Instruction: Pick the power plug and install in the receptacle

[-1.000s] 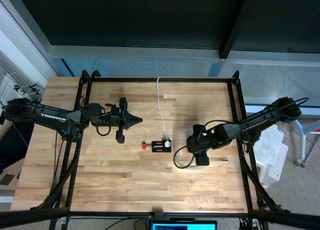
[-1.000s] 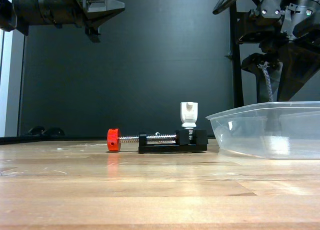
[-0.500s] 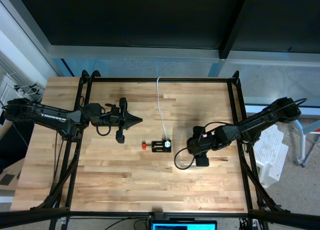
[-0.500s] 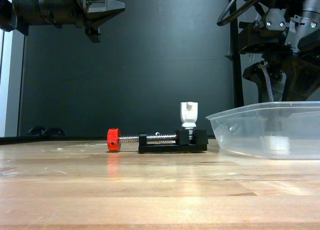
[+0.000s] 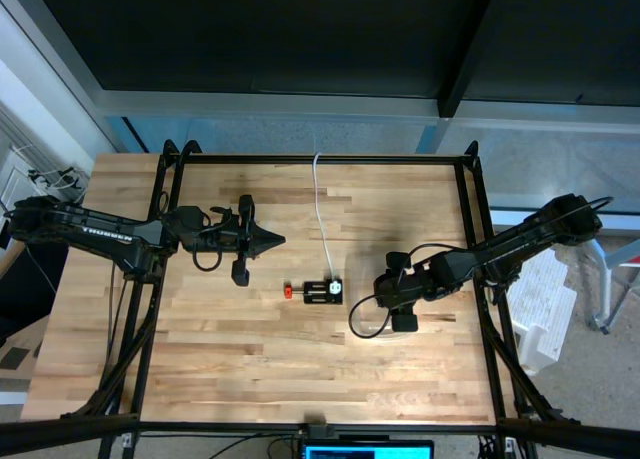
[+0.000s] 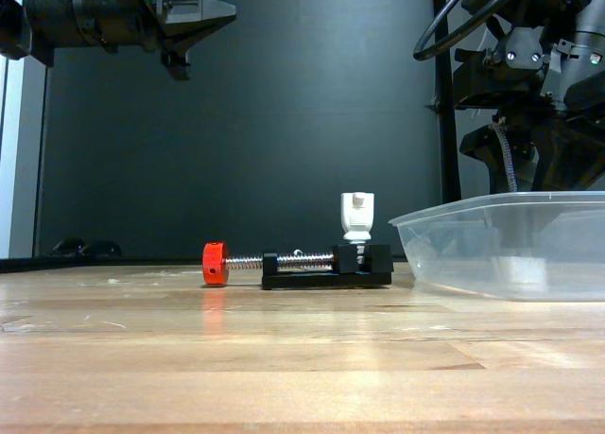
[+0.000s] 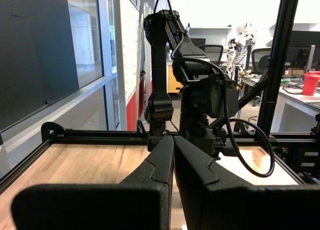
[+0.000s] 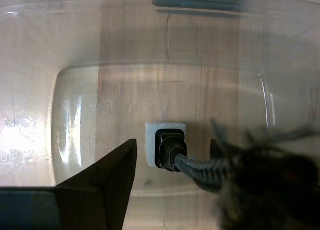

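From above, shows the receptacle (image 5: 336, 287) held in a black clamp (image 5: 316, 291) on the table (image 5: 250, 379), the left hand (image 5: 278, 241) left of and beyond the receptacle, the right hand (image 5: 392, 305) just right of it. At table height, puts a clear tray (image 6: 444, 254) right of the receptacle, the right hand hanging over it and the left hand high up — well left. Along the left wrist, finds that hand's fingers (image 7: 160, 165) pressed together; along the right wrist, finds the right hand spread above the tray floor, the power plug (image 8: 165, 151) lying there between the fingers — untouched on the dark finger's (image 8: 107, 177) side.
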Controlling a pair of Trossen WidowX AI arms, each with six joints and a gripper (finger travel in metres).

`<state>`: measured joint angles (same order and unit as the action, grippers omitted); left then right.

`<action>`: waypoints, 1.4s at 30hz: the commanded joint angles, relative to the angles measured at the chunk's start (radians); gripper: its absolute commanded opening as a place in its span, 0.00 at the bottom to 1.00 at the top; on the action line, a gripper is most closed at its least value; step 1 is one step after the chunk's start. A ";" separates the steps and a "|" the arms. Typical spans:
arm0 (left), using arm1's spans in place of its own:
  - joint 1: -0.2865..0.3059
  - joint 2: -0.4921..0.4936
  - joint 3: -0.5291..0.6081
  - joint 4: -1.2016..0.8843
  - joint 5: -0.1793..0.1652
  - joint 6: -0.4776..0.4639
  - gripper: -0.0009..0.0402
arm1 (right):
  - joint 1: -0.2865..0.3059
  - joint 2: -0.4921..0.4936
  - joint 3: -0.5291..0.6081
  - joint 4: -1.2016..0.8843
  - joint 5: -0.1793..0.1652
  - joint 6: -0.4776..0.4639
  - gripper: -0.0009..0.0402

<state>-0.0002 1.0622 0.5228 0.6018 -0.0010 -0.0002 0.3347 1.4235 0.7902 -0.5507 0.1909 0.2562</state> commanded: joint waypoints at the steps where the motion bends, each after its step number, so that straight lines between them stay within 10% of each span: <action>1: 0.000 0.000 0.000 0.000 0.000 0.000 0.02 | 0.000 -0.001 -0.004 0.010 -0.001 -0.003 0.46; 42: 0.000 0.000 0.000 0.000 0.000 0.000 0.02 | 0.002 -0.010 -0.005 0.014 0.000 -0.011 0.03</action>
<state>-0.0002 1.0622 0.5224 0.6022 -0.0010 -0.0002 0.3359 1.4139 0.7853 -0.5369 0.1909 0.2451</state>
